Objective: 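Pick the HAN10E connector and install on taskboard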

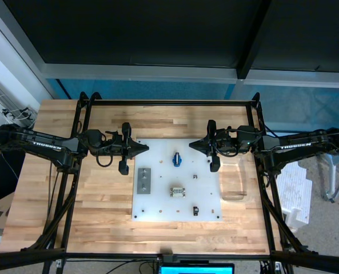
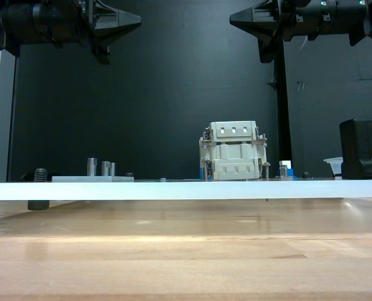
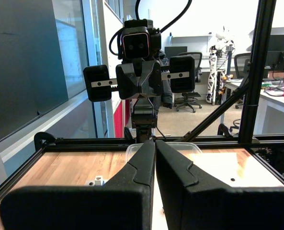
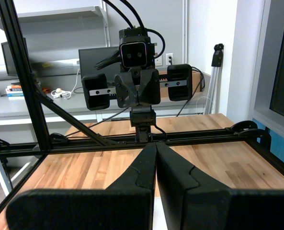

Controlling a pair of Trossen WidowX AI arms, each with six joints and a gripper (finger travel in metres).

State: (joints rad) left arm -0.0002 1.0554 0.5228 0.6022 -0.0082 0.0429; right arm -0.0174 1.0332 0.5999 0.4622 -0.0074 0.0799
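While the connector stands on the white board near the grey block, the left gripper and right gripper hang farther back, above its far corners. Both have their fingers pressed together, holding nothing.

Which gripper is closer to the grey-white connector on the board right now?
Right. The right gripper hangs shut over the board, beyond the connector and slightly right; the left gripper, also shut, hangs farther off to its left.

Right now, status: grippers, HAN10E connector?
Left gripper shut, right gripper shut, both raised over taskboard far edge. HAN10E connector sits on board. Nothing blocking it.
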